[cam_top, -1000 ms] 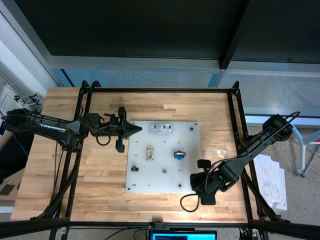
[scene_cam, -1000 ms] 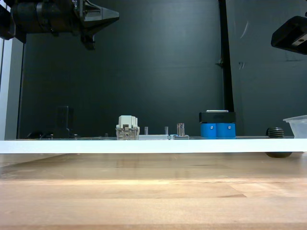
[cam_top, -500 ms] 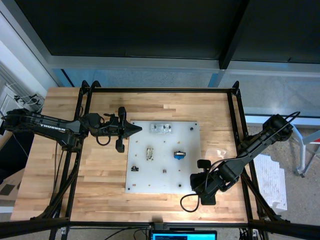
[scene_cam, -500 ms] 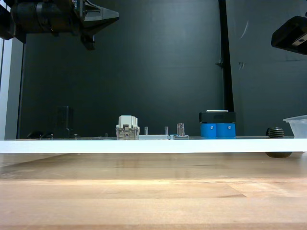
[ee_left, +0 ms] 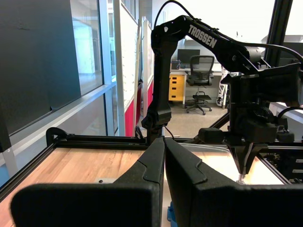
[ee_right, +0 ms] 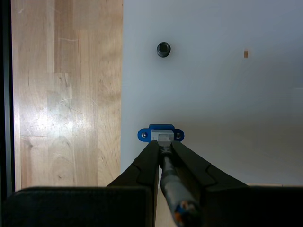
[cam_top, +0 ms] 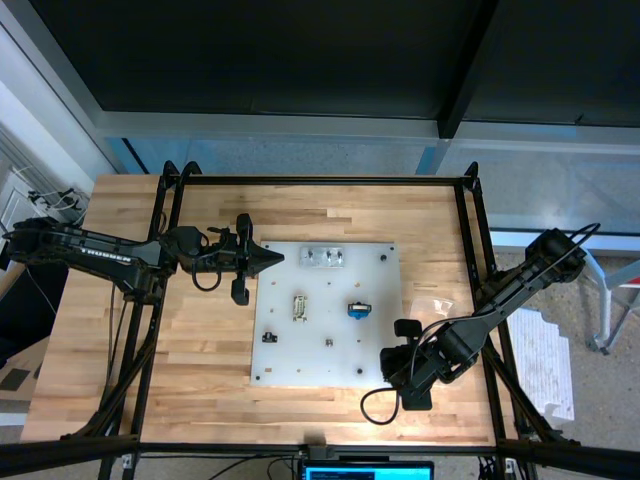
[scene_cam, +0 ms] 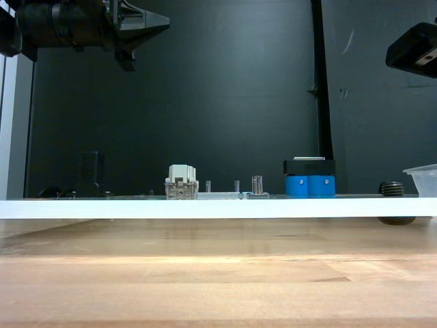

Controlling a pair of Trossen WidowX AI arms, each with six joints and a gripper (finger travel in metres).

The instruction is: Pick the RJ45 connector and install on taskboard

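Near right corner of the taskboard (cam_top: pixel 300 352): right gripper (ee_right: pixel 161 144) points straight down, clamped on the RJ45 connector (ee_right: pixel 168 172), plug down and tail up, presumably for a straight push-in. Plug lines up over a small blue fitting (ee_right: pixel 147 135); contact cannot be told, though the low view suggests it is well above the board. Far left corner: left gripper (ee_left: pixel 164 140) closed, empty, held high, likely to keep clear

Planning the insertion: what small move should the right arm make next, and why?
Probably lower the right gripper straight toward the blue socket on the white board. It is shut on the plug, whose tip looks lined up with the socket, yet in the low view it hangs high above the board. The left gripper is parked, shut, over the board's far left corner.
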